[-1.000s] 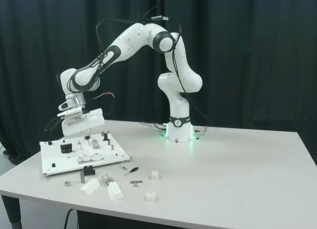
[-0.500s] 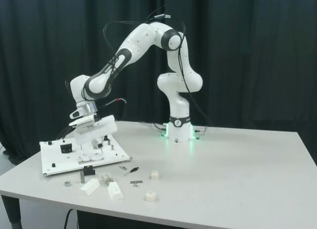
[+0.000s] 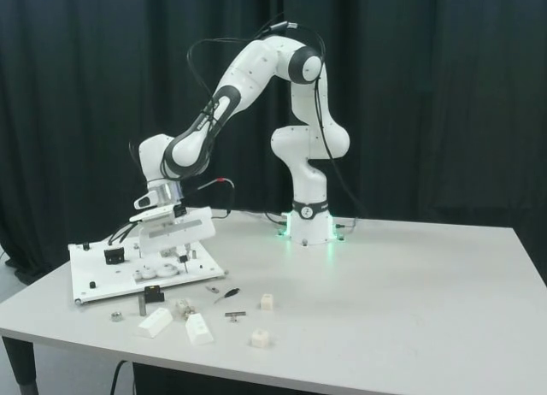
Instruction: Place round peg 1.
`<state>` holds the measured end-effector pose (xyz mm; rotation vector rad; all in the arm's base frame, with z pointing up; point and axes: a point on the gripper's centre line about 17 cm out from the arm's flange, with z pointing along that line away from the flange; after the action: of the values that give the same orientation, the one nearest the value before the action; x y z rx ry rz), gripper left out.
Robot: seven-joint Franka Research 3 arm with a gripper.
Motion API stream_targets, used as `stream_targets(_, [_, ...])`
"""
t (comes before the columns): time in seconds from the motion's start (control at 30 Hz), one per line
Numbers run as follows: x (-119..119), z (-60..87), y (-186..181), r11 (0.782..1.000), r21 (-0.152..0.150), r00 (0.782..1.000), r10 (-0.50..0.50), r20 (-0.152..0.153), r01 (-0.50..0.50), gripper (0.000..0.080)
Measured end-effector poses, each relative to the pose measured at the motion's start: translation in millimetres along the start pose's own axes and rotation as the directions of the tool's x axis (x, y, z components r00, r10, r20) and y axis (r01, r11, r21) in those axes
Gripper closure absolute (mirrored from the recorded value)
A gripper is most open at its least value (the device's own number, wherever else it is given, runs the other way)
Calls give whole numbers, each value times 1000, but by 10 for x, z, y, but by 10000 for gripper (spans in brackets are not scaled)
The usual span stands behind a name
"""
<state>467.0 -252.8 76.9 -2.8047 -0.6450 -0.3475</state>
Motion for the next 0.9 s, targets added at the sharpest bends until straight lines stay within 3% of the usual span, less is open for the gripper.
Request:
stream_targets(0.47, [199, 12, -36, 996, -60, 996, 70, -49, -72, 787])
stream_targets(0.5, [208, 16, -40, 995, -62, 996, 70, -50, -73, 738])
stream_targets(0.63, [249, 26, -41, 994, -72, 995, 74, -59, -79, 738])
stream_targets(0.67, [259, 28, -40, 994, -74, 995, 76, -62, -81, 454])
stream_targets(0.83, [306, 30, -31, 992, -84, 994, 84, -75, -90, 454])
stream_targets(0.87, [313, 31, -30, 992, -85, 994, 85, -76, -91, 165])
stream_targets(0.9, [319, 31, -29, 992, -86, 993, 85, -77, -91, 165])
